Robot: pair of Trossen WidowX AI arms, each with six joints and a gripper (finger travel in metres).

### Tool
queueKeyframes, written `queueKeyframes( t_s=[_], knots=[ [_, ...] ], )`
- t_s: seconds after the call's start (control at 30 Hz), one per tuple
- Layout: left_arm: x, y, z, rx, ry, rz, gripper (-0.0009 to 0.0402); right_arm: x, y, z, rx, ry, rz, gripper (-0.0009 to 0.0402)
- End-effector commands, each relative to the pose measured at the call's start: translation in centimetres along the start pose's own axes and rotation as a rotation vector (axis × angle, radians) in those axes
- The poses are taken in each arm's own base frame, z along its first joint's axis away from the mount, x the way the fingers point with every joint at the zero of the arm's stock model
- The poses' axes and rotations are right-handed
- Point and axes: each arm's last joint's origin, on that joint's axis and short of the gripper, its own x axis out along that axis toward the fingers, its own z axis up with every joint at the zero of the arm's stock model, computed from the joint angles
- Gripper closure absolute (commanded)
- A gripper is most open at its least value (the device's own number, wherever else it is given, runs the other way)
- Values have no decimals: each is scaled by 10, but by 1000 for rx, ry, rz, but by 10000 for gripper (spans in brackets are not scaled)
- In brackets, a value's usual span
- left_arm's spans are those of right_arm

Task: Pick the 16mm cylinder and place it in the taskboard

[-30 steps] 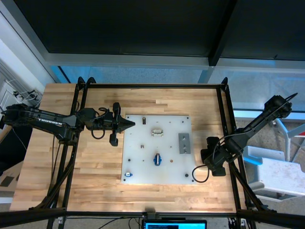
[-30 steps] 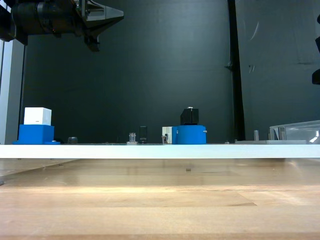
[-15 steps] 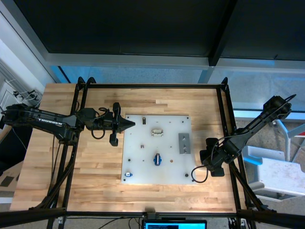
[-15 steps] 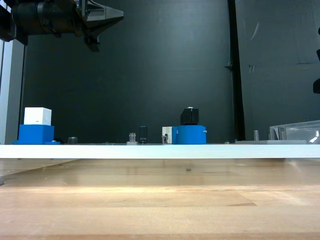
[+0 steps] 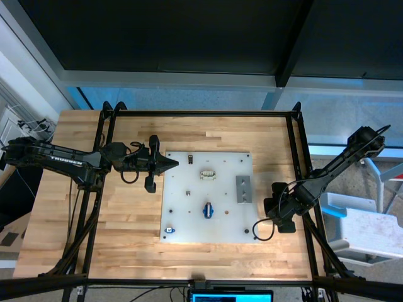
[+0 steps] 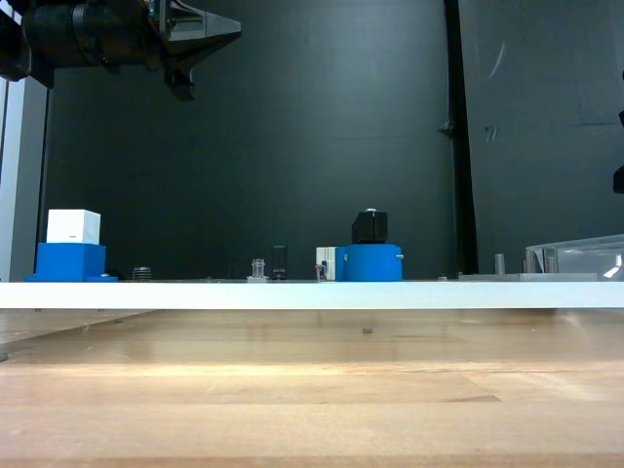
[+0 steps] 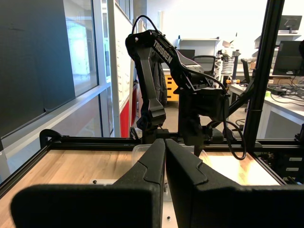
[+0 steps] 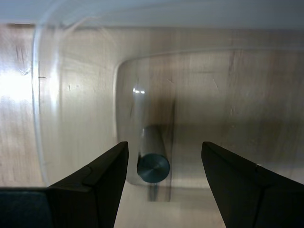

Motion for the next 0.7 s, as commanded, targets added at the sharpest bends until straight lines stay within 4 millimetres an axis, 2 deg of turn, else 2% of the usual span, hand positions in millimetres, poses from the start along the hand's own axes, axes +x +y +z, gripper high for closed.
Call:
queueKeyframes(
  t_s=[0.03,0.7],
  knots=[
    [0,0,0,0,0,0,393,0,0,0,0,1,-1,182],
    [0,0,0,0,0,0,393,2,0,0,-1,-10,8,295]
  ],
)
